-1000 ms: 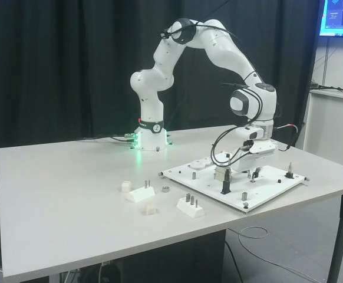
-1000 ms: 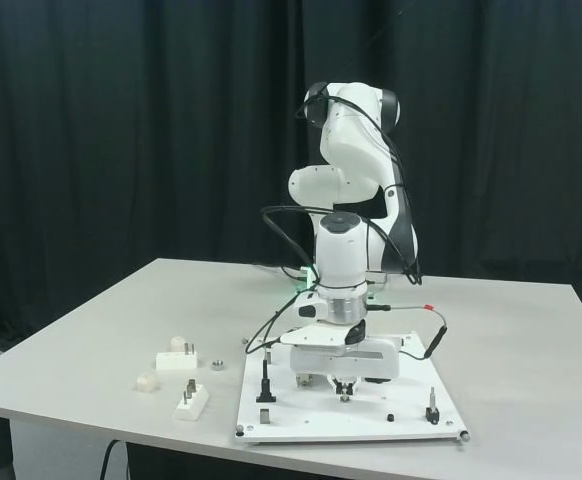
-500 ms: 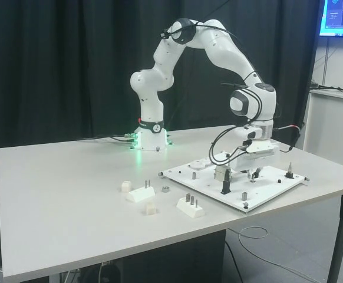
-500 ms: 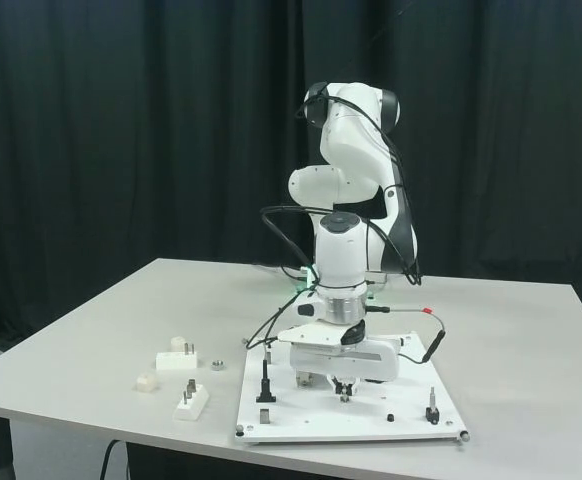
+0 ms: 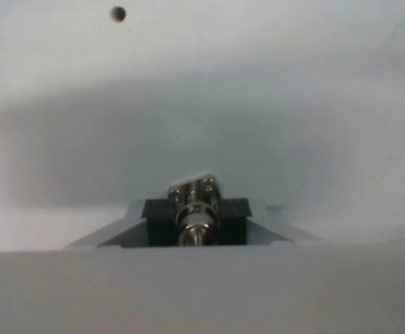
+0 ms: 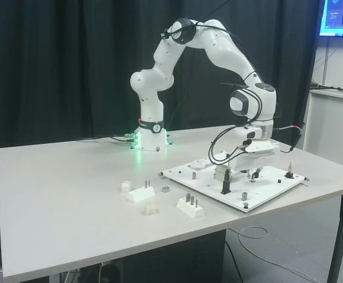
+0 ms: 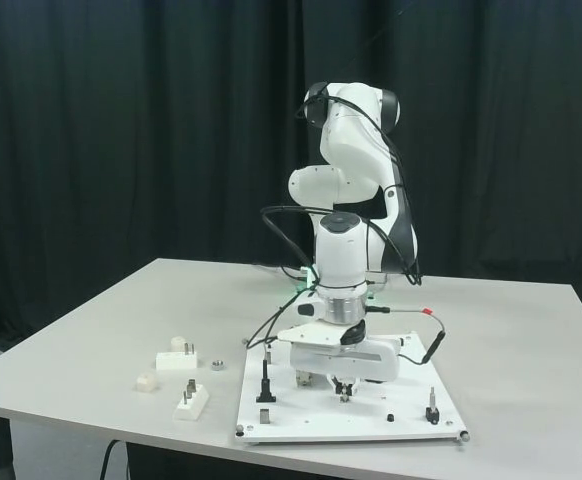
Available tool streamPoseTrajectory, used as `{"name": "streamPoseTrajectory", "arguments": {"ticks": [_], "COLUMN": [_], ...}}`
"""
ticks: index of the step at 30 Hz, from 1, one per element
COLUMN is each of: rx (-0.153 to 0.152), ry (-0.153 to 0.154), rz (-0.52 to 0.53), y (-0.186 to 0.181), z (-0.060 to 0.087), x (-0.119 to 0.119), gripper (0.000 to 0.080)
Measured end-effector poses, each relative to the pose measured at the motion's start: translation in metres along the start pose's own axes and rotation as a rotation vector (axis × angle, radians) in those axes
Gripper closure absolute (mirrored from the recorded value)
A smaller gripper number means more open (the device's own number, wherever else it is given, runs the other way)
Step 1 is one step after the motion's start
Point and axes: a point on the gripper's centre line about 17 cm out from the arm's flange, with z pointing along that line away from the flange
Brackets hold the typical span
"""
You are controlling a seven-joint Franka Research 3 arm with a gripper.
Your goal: Insert BNC.
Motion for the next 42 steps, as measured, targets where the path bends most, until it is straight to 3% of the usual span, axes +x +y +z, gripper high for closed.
{"name": "streamPoseTrajectory", "arguments": {"ticks": [31,42], "rx": [-0.002,-0.002], "ry": [-0.003,-0.001], "rz": [-0.393,-0.415], "y": [-0.0003,-0.0003], "z": [0.0017,0.0018], "x": [-0.0009,-0.0003], "gripper": [0.0679,0.0679]}}
